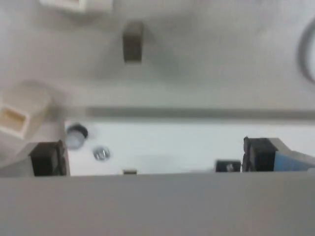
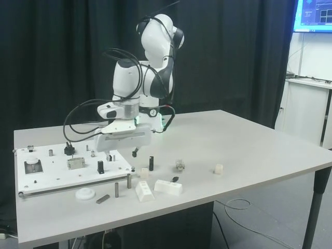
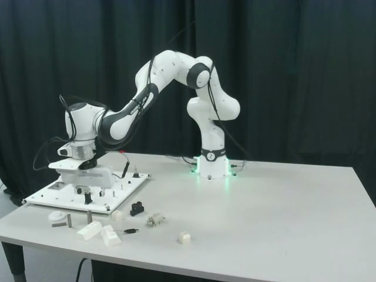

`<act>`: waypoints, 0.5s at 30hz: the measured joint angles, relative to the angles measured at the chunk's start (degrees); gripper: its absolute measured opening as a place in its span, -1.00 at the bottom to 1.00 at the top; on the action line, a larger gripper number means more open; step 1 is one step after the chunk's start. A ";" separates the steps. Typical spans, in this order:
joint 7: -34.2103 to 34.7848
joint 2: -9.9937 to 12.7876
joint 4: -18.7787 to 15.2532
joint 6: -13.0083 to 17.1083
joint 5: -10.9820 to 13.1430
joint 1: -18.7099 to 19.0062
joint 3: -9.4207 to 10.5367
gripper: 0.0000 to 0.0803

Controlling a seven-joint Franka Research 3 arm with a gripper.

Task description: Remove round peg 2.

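White board (image 2: 57,176) sits at the desk's (image 2: 249,145) left end; several short upright pegs are seen on it, but round peg 2 cannot be singled out. Such a peg is judged light, rigid, smooth, best pinched across its exposed top. Tool (image 2: 136,153) hovers over the board's right edge; its spread cannot be told.

No writing, label or number can be read anywhere; the screen (image 2: 314,14) past the desk's far corner shows only illegible marks.
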 joint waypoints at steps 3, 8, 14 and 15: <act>-1.07 -0.72 -1.59 -0.02 -0.20 -0.01 -0.47 0.99; -2.96 -1.99 -4.33 0.24 -0.21 -0.01 -1.13 0.99; -4.44 -3.48 -7.82 1.92 -0.21 -0.02 -1.62 0.99; -4.64 -3.72 -8.41 2.37 -0.21 -0.01 -1.66 0.99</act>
